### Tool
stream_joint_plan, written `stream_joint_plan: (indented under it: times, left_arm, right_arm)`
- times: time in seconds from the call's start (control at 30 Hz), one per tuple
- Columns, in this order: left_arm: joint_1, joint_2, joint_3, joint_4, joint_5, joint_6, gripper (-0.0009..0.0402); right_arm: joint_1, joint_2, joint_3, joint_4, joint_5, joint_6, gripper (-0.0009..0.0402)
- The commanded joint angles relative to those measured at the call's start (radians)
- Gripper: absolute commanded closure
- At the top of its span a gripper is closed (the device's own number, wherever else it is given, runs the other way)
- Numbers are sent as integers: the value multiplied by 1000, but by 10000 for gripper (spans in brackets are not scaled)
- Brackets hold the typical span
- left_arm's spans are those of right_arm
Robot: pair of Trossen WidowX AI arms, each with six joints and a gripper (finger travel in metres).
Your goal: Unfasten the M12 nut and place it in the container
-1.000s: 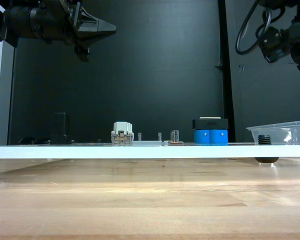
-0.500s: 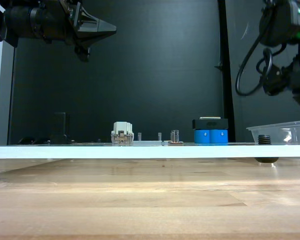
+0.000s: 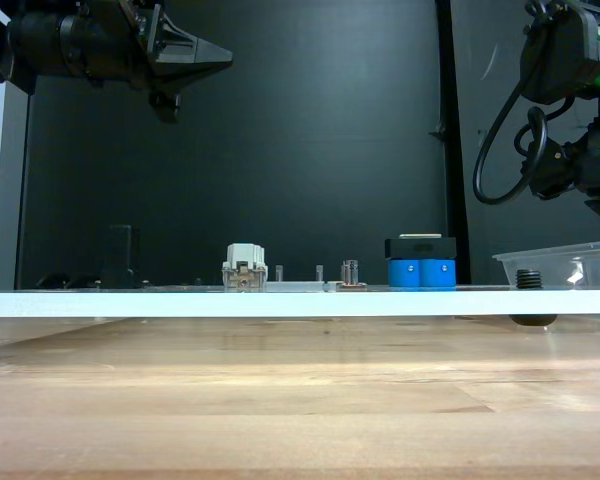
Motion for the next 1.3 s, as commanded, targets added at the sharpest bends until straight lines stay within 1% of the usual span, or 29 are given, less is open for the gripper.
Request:
stream_joint_plan:
  times: [0.03, 0.17, 0.33, 0.47, 0.63, 0.73, 0.8, 0.83, 0.97, 1.1, 1.13, 1.23, 1.3]
  left_arm:
    - [0, 0, 0, 0, 0, 0, 393]
    - [0, 0, 0, 0, 0, 0, 393]
    - [0, 0, 0, 0, 0, 0, 393]
    - [0, 0, 0, 0, 0, 0, 393]
    - [0, 0, 0, 0, 0, 0, 393]
    - [0, 0, 0, 0, 0, 0, 393]
    - [0, 0, 0, 0, 0, 0, 393]
    - [0, 0, 0, 0, 0, 0, 393]
    - [0, 0, 0, 0, 0, 0, 393]
    - [0, 0, 0, 0, 0, 0, 393]
    - [0, 0, 0, 0, 0, 0, 393]
    - [0, 0, 0, 0, 0, 0, 393]
    - [0, 0, 0, 0, 0, 0, 393]
  right_arm:
    - [0, -1, 4, 0, -3, 1, 142]
    - [0, -1, 15, -3, -3, -2, 116]
    - [0, -7, 62, -44, 0, -31, 111]
    - [0, -19, 167, -179, 1, -90, 118]
    - [0, -22, 329, -338, 1, -213, 141]
    - [0, -22, 406, -360, 1, -301, 165]
    - [0, -22, 439, -360, 5, -365, 192]
    - [0, -23, 451, -360, 19, -401, 208]
    - [0, -27, 480, -332, 81, -438, 289]
    - [-3, -37, 483, -228, 80, -583, 383]
    - [-8, -41, 481, -195, 88, -623, 400]
    - [-34, -47, 475, -117, 125, -687, 380]
    - [-77, -47, 473, -79, 121, -747, 382]
